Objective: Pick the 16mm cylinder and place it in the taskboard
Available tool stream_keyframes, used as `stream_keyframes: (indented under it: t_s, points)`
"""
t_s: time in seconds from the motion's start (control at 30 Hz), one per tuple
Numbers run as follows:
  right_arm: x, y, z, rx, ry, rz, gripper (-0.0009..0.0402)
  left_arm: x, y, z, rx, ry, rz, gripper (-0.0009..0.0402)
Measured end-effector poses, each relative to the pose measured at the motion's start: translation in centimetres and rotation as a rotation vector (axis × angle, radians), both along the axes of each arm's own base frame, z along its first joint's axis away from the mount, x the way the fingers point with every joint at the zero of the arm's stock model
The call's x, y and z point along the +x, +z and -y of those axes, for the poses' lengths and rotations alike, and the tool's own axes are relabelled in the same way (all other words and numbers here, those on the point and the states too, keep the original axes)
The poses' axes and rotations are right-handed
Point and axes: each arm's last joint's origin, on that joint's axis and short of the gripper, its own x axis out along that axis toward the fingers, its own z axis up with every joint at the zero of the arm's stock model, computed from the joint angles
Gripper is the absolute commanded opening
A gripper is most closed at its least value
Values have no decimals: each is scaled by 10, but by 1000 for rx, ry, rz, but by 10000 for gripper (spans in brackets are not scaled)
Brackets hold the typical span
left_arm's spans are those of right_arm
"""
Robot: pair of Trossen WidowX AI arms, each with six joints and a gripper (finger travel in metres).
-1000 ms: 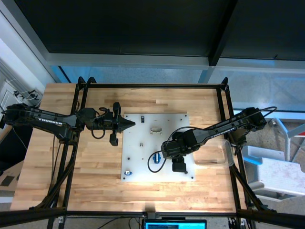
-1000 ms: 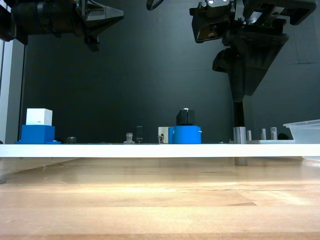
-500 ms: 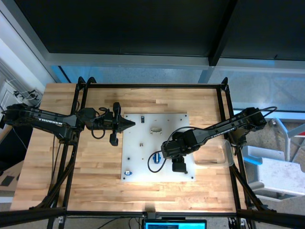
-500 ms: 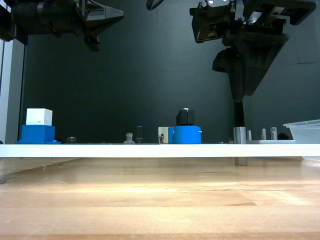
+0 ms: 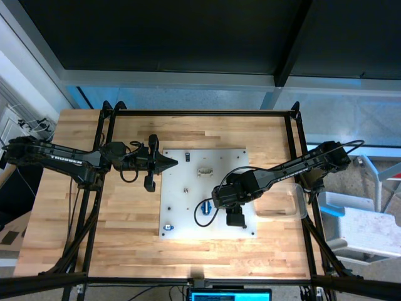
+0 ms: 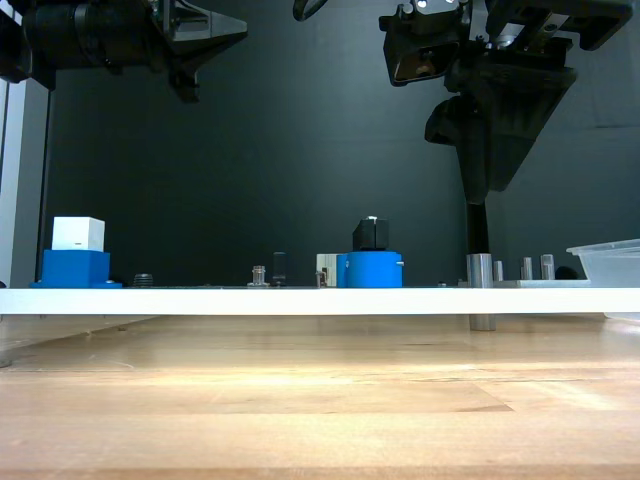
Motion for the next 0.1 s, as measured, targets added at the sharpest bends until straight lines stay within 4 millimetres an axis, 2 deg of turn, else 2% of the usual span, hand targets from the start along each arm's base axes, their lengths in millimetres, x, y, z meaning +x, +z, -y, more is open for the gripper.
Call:
stream_keyframes:
  t_s: [0.1]
  points:
    - [0, 0, 0, 0, 0, 0, 162, 0, 0, 0, 0, 0, 0, 0]
